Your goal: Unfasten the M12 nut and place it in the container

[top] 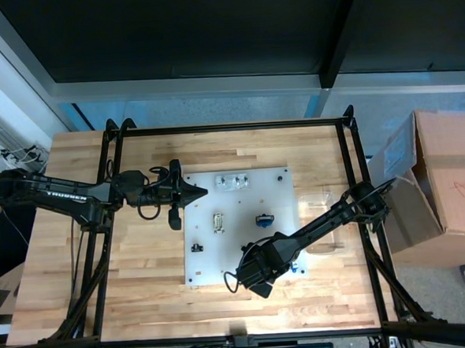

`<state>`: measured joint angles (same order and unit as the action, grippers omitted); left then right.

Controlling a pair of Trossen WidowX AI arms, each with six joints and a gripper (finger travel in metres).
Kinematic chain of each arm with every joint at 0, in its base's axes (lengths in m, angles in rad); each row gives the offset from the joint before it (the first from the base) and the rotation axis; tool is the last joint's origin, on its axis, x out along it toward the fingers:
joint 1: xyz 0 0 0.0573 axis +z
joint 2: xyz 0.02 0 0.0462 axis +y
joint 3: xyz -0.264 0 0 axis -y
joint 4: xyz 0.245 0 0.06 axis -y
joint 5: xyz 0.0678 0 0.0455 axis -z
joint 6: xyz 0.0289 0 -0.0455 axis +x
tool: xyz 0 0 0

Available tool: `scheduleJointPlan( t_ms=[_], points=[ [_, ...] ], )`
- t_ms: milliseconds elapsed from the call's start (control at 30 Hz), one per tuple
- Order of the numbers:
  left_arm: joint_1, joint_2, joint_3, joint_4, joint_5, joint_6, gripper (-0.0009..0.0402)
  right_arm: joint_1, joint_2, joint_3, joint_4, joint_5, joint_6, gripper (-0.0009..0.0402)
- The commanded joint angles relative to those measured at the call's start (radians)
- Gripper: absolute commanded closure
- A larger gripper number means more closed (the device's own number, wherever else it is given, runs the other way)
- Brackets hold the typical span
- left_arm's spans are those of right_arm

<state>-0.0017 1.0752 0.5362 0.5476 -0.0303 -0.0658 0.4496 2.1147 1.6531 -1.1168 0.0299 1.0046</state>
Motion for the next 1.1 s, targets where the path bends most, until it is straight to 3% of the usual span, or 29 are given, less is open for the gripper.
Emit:
scheduleJointPlan(
  t_ms=[33,333,767,1100],
  points=[
    [0.000,0.000,0.000,0.000,0.000,0.000,0.0393,0.000,0.000,-0.001,-0.005,0.004,0.000,0.0326],
    [0.000,0.000,0.000,0.000,0.000,0.000,0.0393,0.000,-0.015,-0.001,-0.003,0.003,-0.011,0.0388],
    [0.000,0.000,0.000,0.000,0.000,0.000,0.0393,-0.006,-0.117,-0.001,-0.011,0.005,-0.019,0.0372],
    [0.000,0.000,0.000,0.000,0.000,0.000,0.0393,-0.013,-0.112,-0.002,-0.006,0.005,-0.046,0.0370]
  ],
)
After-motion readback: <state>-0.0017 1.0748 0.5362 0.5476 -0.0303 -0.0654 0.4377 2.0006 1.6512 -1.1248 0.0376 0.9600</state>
